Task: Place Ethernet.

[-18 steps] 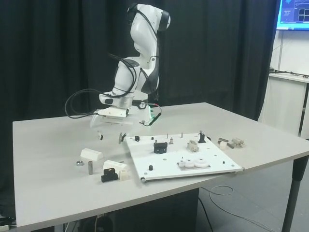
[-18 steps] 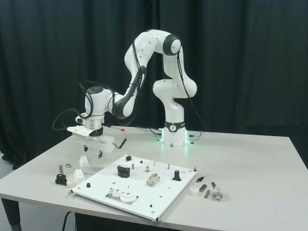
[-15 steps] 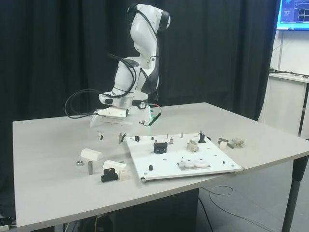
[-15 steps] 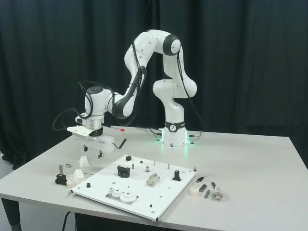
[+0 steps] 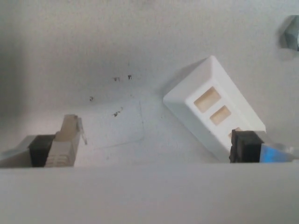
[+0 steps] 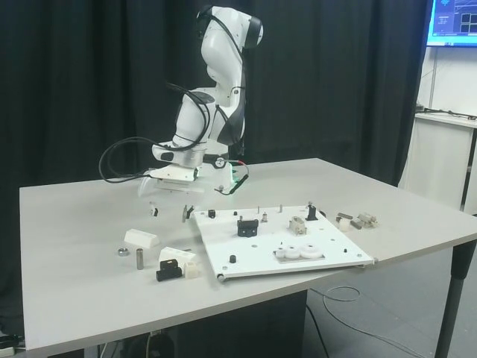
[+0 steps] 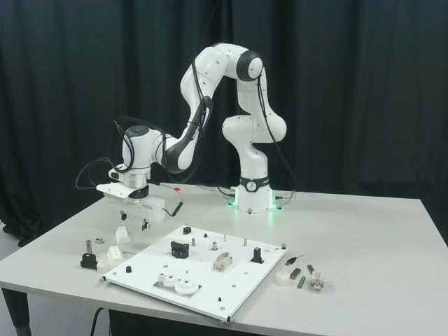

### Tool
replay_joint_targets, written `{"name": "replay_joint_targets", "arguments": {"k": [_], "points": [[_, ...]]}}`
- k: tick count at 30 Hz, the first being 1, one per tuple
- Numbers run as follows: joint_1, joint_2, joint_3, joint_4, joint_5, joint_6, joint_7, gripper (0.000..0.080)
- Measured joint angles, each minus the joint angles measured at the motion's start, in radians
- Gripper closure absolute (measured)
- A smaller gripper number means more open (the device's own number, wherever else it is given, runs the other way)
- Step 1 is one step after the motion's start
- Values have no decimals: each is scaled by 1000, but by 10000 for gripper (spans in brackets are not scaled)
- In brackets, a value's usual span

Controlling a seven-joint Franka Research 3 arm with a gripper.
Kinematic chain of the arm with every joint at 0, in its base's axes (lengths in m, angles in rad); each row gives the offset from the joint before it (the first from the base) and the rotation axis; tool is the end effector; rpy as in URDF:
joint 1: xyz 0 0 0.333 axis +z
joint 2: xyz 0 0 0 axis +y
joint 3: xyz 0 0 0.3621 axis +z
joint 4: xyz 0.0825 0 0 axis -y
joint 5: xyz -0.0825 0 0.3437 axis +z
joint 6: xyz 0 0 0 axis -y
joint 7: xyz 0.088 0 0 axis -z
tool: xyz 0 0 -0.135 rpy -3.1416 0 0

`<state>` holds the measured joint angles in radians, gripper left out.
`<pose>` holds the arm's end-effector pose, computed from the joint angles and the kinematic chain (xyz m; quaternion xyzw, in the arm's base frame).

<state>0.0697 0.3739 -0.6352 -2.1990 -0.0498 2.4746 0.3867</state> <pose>0.4622 -0.2838 0.2897 0.8972 -0.4235 -0.0262 0.1224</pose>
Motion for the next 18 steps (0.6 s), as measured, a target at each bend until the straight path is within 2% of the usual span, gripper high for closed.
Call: {"name": "replay_joint_targets", "arguments": {"k": [18], "points": [[-11, 2, 6, 8, 0, -8, -6, 3]]}}
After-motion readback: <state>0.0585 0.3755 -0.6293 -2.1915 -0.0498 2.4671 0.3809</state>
